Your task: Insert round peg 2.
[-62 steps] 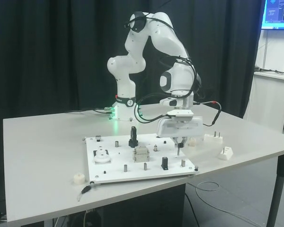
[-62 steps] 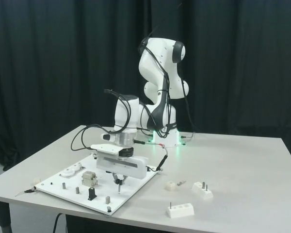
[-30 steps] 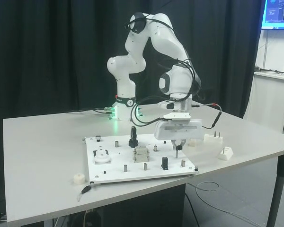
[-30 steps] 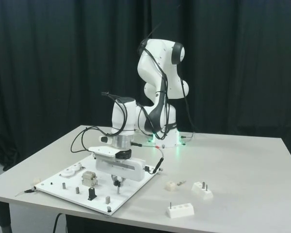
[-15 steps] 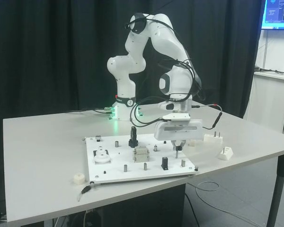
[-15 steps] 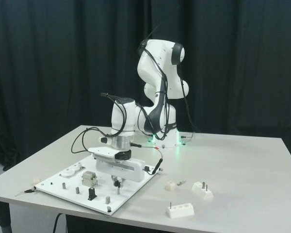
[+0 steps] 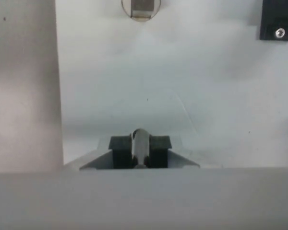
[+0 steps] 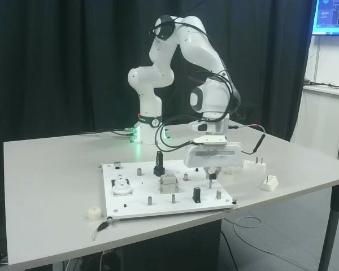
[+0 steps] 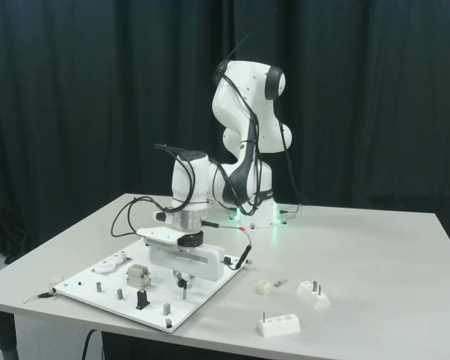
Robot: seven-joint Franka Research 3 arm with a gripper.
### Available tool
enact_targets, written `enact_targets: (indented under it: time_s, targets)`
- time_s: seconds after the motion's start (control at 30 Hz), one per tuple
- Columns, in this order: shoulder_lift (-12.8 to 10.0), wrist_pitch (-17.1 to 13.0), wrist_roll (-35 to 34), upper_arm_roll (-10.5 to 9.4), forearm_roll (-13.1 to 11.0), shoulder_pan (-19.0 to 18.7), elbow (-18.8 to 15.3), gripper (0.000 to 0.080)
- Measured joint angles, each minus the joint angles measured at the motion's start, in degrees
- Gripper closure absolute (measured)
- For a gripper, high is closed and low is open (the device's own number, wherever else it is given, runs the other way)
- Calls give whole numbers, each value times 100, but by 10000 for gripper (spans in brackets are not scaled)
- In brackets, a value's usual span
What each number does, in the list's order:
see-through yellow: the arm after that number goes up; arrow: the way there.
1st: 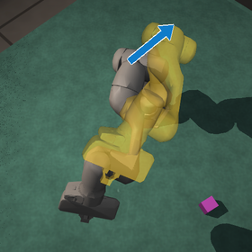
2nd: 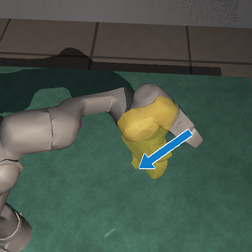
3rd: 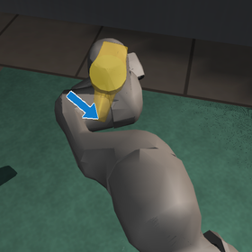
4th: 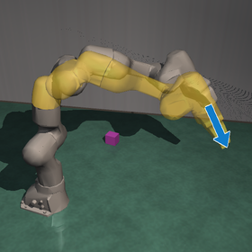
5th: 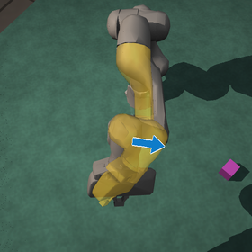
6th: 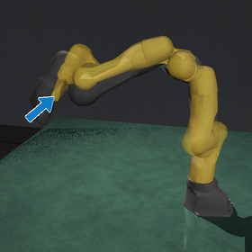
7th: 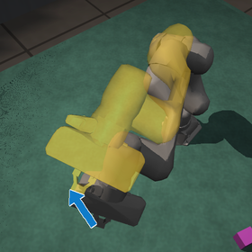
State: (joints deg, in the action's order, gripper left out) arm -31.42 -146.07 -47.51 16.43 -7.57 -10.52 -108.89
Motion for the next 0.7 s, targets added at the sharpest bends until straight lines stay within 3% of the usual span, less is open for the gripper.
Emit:
enact_targets:
  time_s: [0.7]
  targets:
    - [-38,-59,60,-6,11,5,11,732]
